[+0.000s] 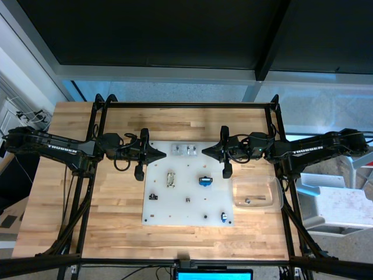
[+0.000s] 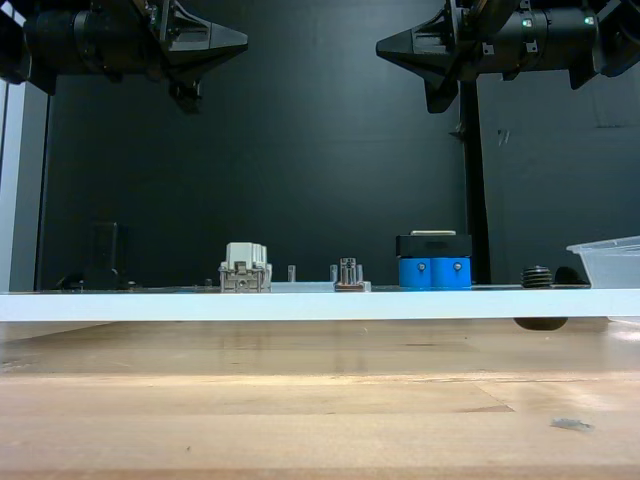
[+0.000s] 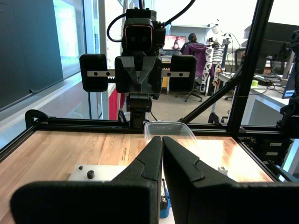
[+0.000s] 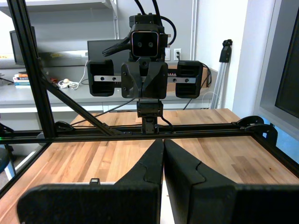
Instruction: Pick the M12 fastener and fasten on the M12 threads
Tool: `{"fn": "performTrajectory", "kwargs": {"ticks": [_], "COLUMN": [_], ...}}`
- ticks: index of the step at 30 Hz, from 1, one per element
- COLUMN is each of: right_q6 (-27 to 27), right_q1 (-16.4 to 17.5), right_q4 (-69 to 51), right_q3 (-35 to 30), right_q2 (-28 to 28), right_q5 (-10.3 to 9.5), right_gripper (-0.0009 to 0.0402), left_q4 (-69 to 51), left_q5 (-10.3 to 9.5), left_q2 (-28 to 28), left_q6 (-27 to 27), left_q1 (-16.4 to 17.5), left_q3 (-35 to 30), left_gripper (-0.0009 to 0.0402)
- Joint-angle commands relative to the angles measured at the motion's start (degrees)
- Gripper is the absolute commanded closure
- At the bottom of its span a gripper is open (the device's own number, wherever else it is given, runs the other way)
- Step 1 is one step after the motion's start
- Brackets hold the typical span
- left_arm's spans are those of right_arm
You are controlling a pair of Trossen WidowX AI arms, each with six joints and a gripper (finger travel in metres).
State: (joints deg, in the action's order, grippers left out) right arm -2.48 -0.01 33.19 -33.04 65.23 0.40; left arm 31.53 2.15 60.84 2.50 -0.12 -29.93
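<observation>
The M12 fastener (image 1: 247, 200) is a tiny dark nut lying inside the clear tray (image 1: 274, 201), just right of the white board (image 1: 175, 213). Its black ribbed stud (image 1: 224, 217) stands bare near the board's near right edge; the low view shows the stud's (image 2: 538, 277) ribs uncovered. My left gripper (image 1: 164, 155) hovers high over the board's far left part, shut and holding nothing. My right gripper (image 1: 203, 150) hovers high over the board's far middle, also shut and holding nothing. Both point inward, tip toward tip. The wrist views show the left gripper (image 3: 162, 151) and right gripper (image 4: 163, 151) with fingers pressed together.
On the board stand a blue block (image 1: 205, 181), a grey connector (image 1: 171, 179), a small silver post (image 1: 187, 200) and a clear part (image 1: 183, 150) at the far edge. A black frame (image 1: 186, 105) rings the wooden table.
</observation>
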Motion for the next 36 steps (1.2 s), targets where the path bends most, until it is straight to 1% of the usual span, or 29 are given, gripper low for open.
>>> {"fn": "performTrajectory", "kwargs": {"ticks": [1,16,19,23,27,32,36], "right_q6": [0.4,0.2,0.3,1.2,3.2,8.4,12.1], "right_q1": [0.0,0.0,0.1,0.2,0.9,2.9,4.2], "right_q4": [0.3,-0.4,-2.8,-16.4,-31.6,-49.1,-60.8], "right_q3": [0.0,0.0,-0.3,-3.7,-8.6,-14.6,-18.8], "right_q2": [0.0,0.0,-1.4,-3.4,-3.9,-3.8,-3.5], "right_q5": [0.07,0.0,0.0,-0.2,-3.54,-3.5,-3.45], "right_gripper": [0.0393,0.0393,0.0393,0.0393,0.0393,0.0393,0.0393], "left_q4": [0.0,0.0,0.0,0.0,0.0,0.0,0.0], "left_q5": [0.0,0.0,0.0,0.0,0.0,0.0,0.0], "left_q2": [0.0,0.0,0.0,0.0,0.0,0.0,0.0], "left_q6": [0.0,0.0,0.0,0.0,0.0,0.0,0.0], "left_q1": [0.0,0.0,0.0,0.0,0.0,0.0,0.0], "left_q3": [0.0,0.0,0.0,0.0,0.0,0.0,0.0], "left_gripper": [0.0393,0.0393,0.0393,0.0393,0.0393,0.0393,0.0393]}}
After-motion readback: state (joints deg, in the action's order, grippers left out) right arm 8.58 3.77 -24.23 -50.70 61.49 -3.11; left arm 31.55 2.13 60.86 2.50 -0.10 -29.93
